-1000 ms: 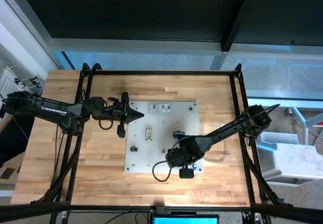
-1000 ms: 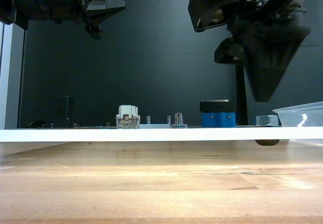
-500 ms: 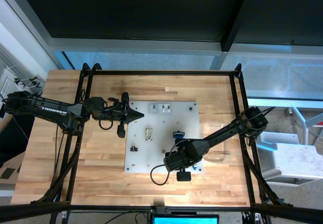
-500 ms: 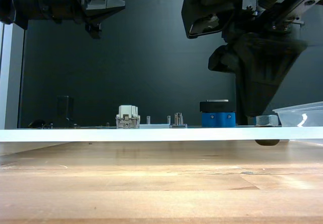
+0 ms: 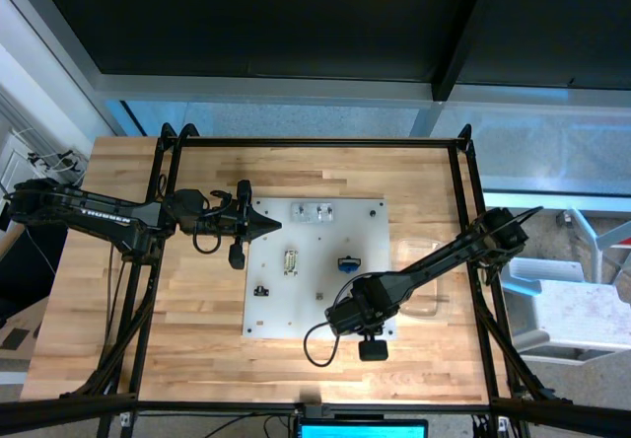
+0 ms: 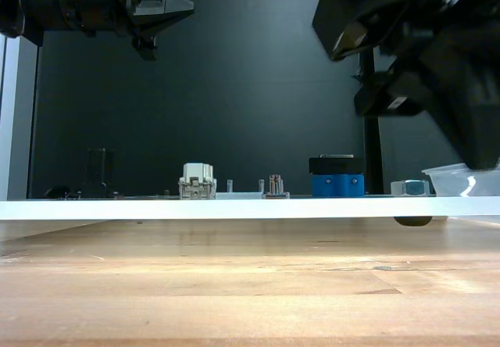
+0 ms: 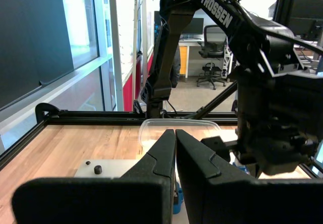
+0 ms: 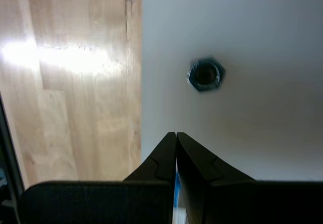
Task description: Pick the M12 fastener and fasten on the M12 threads
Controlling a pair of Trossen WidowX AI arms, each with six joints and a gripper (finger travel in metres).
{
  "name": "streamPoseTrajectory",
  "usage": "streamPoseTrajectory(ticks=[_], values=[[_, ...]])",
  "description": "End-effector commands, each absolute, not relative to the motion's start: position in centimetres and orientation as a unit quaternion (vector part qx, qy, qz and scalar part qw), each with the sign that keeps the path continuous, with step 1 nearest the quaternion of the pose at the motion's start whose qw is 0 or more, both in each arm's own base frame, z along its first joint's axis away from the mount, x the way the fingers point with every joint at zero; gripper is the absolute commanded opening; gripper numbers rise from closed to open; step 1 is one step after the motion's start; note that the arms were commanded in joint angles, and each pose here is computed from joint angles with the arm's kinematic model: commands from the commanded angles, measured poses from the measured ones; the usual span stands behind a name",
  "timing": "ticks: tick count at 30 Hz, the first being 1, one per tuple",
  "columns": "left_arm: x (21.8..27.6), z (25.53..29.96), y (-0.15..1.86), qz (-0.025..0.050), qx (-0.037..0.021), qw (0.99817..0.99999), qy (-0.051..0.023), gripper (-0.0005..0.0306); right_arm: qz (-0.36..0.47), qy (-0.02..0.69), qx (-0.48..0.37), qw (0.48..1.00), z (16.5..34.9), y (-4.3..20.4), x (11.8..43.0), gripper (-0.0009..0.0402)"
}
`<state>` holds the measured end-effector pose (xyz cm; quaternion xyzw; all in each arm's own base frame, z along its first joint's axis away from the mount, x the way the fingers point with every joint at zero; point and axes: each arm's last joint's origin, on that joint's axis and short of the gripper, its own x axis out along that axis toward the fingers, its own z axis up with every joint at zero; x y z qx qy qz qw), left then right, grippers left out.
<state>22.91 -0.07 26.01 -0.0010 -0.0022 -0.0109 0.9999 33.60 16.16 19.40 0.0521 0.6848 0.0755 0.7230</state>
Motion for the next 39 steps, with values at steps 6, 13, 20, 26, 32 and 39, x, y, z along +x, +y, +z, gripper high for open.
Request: streamPoseTrajectory(ticks=[6,13,20,26,32,39], values=[[22.91,26.04,-0.07,-0.0111,-0.0008,0.99993,-0.0028,0.0000,0.045,0.670,0.031,0.741,19.8,15.8,33.7,0.0000],[22.91,26.02,-0.07,-0.0111,-0.0008,0.99994,-0.0020,0.0000,0.019,0.648,0.024,0.761,19.6,15.8,34.2,0.0000],[22.92,26.01,-0.07,-0.0111,-0.0008,0.99994,-0.0020,0.0000,0.011,0.649,0.015,0.761,18.5,15.9,34.5,0.0000],[22.92,26.01,-0.06,-0.0109,-0.0008,0.99994,-0.0018,0.0000,0.011,0.648,0.015,0.761,18.1,16.0,34.7,0.0000],[22.92,26.01,-0.07,-0.0111,-0.0008,0.99994,-0.0020,0.0000,0.040,0.655,0.032,0.754,18.2,16.2,34.7,0.0000],[22.92,26.01,-0.07,-0.0111,-0.0008,0.99994,-0.0018,0.0000,0.127,0.670,0.055,0.729,18.7,16.6,34.3,0.0000]])
